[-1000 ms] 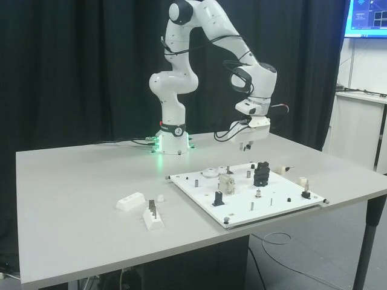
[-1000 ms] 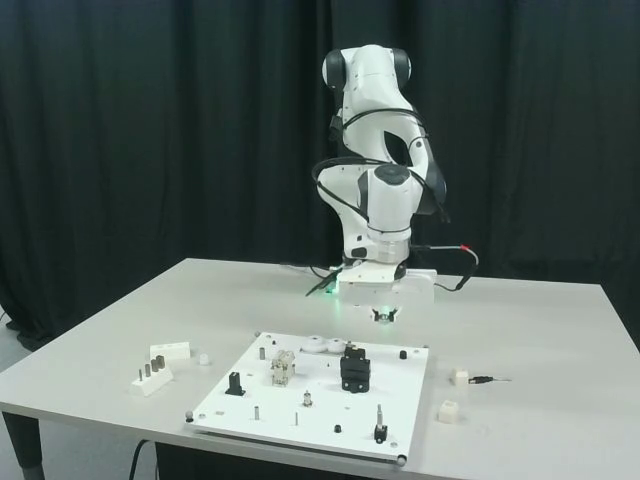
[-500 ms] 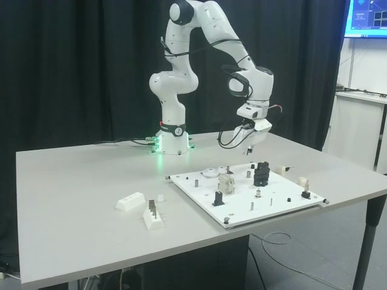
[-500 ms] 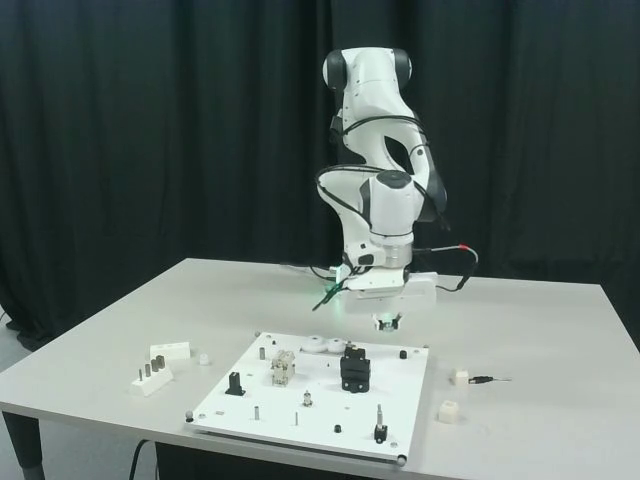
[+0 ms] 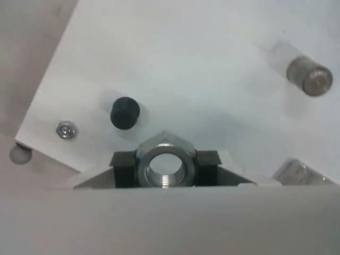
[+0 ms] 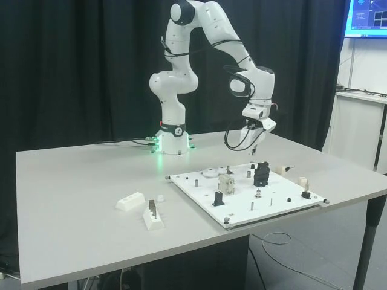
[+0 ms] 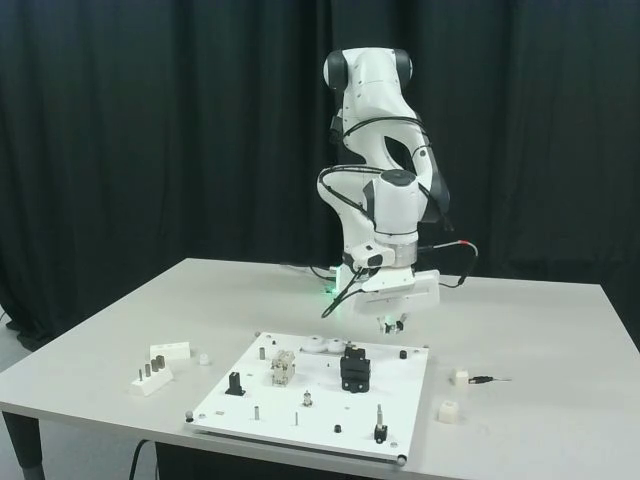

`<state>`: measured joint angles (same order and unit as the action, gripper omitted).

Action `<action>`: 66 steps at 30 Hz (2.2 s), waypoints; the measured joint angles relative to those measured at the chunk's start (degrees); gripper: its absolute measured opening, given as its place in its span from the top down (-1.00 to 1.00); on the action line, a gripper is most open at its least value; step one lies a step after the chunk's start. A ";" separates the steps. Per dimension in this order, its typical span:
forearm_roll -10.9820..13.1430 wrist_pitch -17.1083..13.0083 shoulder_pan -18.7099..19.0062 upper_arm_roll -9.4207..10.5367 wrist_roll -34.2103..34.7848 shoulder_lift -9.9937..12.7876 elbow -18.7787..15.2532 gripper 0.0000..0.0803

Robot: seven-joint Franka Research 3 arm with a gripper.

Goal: Insert bolt 4.

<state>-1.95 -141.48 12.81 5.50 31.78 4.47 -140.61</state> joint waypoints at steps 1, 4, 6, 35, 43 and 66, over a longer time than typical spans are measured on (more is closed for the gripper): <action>0.00 -0.21 0.00 0.08 -0.23 0.10 0.00 0.44; 0.00 -1.06 0.00 0.30 -0.72 0.53 -0.05 0.44; 0.00 -1.49 0.00 0.43 -1.05 0.90 -0.09 0.44; 0.00 -6.42 -0.01 0.55 -1.17 5.97 -0.24 0.44; 0.00 -6.42 0.01 0.81 -1.17 6.63 -0.33 0.44; 0.12 -5.79 0.49 1.81 0.82 6.55 -0.77 0.44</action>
<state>-1.83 -147.27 13.30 7.31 32.60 11.02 -141.38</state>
